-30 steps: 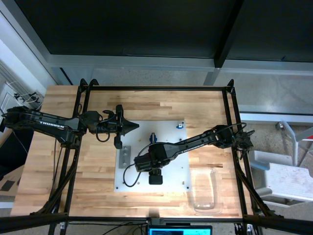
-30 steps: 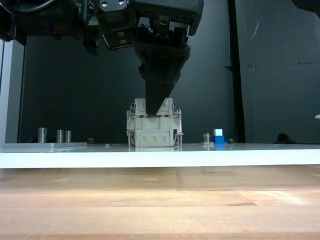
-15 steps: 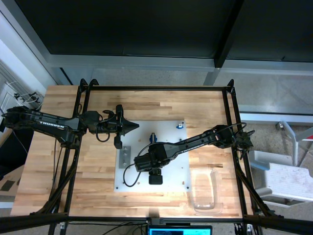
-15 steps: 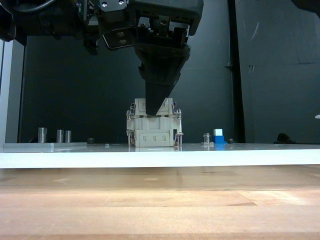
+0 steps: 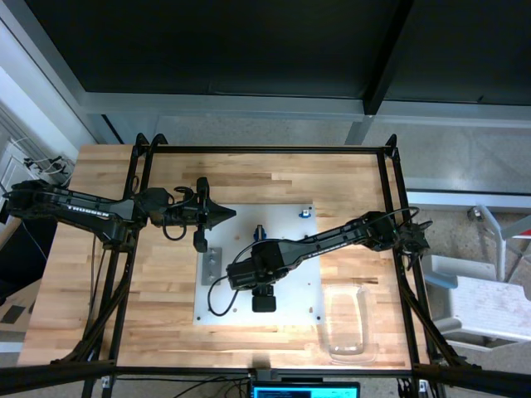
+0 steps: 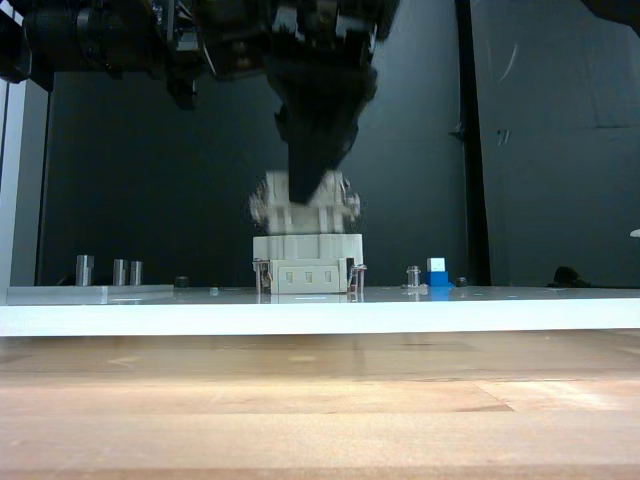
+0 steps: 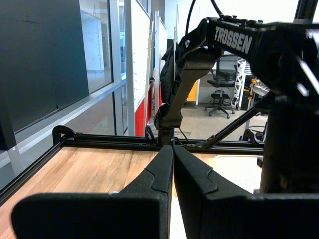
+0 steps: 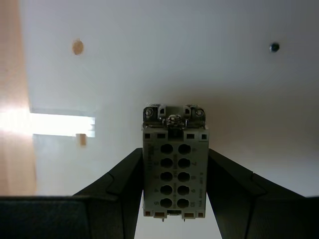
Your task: Remove the HAN10-E connector and place it in the container
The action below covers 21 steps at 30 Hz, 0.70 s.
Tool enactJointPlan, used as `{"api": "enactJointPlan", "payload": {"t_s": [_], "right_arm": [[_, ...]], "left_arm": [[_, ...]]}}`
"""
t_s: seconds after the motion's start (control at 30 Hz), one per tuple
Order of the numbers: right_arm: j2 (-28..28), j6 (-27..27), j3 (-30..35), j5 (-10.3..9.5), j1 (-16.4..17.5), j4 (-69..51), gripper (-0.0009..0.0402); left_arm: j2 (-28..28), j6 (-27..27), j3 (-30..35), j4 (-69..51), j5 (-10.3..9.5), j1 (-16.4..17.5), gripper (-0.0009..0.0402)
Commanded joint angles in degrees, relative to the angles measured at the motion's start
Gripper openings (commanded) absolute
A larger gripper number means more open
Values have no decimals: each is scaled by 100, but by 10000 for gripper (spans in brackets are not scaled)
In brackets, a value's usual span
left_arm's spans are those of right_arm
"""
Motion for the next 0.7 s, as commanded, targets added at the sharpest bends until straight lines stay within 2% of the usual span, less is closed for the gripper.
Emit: {"api": "enactJointPlan", "payload": {"t_s": [0.03,0.57,0.7], "right_arm": [[4,-7,127,17,2,-184,4],[-442,11,96,20,136,-437,4],[-551,164,17,26,205,-564,4]], "left_arm": [[2,0,0,0,2,0,0],[0,0,0,0,2,0,0],[0,0,0,0,2,0,0]]}}
